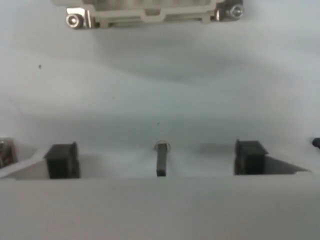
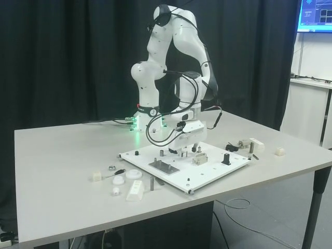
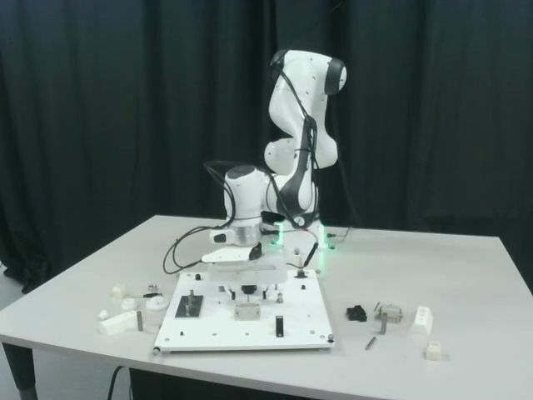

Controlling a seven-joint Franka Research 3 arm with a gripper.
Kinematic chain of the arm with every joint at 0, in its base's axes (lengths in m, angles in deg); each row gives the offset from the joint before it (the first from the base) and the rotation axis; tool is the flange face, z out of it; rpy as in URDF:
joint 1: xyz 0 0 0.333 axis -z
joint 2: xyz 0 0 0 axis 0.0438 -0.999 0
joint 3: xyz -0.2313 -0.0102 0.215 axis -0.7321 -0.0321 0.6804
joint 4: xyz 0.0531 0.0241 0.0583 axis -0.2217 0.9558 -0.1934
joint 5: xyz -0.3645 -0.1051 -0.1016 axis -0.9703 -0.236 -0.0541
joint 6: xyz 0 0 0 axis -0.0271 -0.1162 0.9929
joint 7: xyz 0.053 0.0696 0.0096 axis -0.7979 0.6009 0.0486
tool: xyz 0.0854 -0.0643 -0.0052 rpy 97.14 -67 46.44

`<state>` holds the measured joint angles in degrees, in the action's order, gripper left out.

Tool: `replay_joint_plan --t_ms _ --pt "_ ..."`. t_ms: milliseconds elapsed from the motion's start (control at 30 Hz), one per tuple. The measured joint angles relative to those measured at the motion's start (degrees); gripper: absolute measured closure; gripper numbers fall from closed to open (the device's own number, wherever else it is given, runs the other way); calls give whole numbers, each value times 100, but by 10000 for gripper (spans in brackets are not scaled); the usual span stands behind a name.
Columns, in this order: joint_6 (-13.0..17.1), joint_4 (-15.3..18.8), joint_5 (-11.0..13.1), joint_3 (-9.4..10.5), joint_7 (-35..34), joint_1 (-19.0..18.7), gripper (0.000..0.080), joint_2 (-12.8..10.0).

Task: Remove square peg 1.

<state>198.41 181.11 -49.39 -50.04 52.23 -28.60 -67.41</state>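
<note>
In the wrist view a small grey square peg (image 1: 161, 161) stands upright in the white board (image 1: 150, 100). My gripper (image 1: 156, 160) is open, with its black fingertips (image 1: 62, 161) wide apart on either side of the peg and not touching it. From the room views, the gripper (image 2: 182, 150) hangs low over the back middle of the board (image 2: 207, 174), just above its surface. In the second room view the gripper (image 3: 247, 287) is likewise close over the board (image 3: 241, 333), and the peg is too small to make out there.
A metal connector (image 1: 150, 14) is fixed on the board beyond the peg. The board also carries a grey plate (image 2: 165, 166) and a black block (image 2: 226, 159). Loose white parts (image 2: 134, 189) and a nut (image 2: 110, 167) lie to its left. A connector (image 2: 244, 144) and a white block (image 2: 280, 151) lie to its right.
</note>
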Motion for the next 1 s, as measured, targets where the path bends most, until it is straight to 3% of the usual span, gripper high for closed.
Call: replay_joint_plan --t_ms 33,300,333,500,533,700,733,1000 --pt "14 0 0 9 -5 1 90 -8" --pt "92 0 -2 82 -25 28 90 -58" --pt "94 0 -3 85 -33 31 430 -63" --pt "97 0 -7 105 -53 55 430 -99" --pt "97 0 -9 111 -53 62 610 -106" --pt "111 -3 -22 125 -53 108 610 -139" --pt "111 -6 -23 130 -53 116 755 -140" --pt "100 -18 -63 157 -53 144 755 -140"
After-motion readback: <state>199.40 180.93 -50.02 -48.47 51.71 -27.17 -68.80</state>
